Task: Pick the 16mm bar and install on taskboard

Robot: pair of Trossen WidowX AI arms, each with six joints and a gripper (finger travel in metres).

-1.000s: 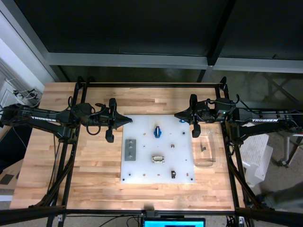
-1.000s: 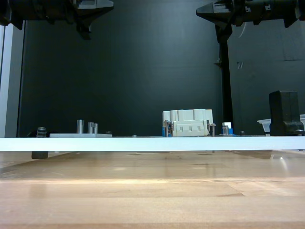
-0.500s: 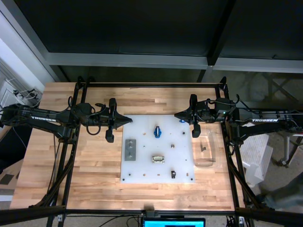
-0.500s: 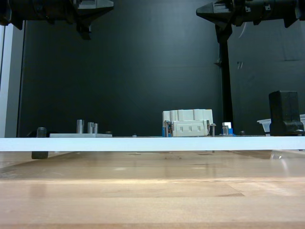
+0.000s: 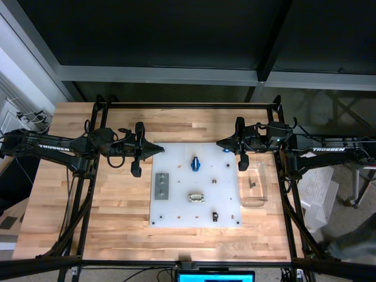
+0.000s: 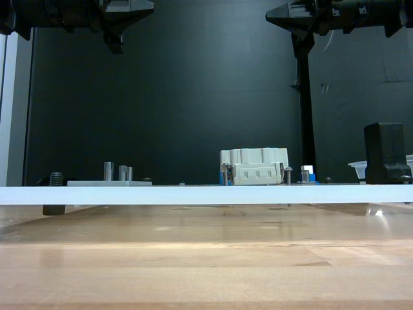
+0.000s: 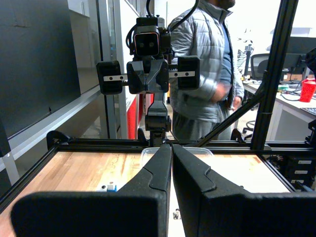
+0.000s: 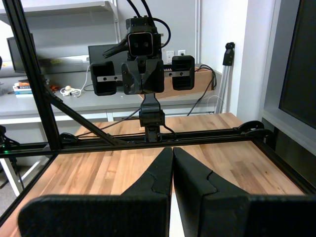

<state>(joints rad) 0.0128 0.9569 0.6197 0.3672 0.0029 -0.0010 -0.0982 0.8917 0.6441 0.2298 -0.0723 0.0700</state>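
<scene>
The 16mm bar [image 5: 251, 184] appears to be lying free in the clear bin [image 5: 254, 204] beside the taskboard [image 5: 176, 200]. Farther back, the left gripper [image 5: 159, 148] and right gripper [image 5: 219, 143] are hovering high, fingers pressed together, gripping nothing. Open the right gripper before descending.

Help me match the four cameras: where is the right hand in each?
High view: right hand over the far right corner of the white board.
Low view: right hand high at the right.
Left wrist view: right hand faces the camera head-on.
Right wrist view: right hand, shut, nearest the camera.
Shared landmark: left hand, shut, over the board's far left corner.
16mm bar: cannot tell where it is.
</scene>
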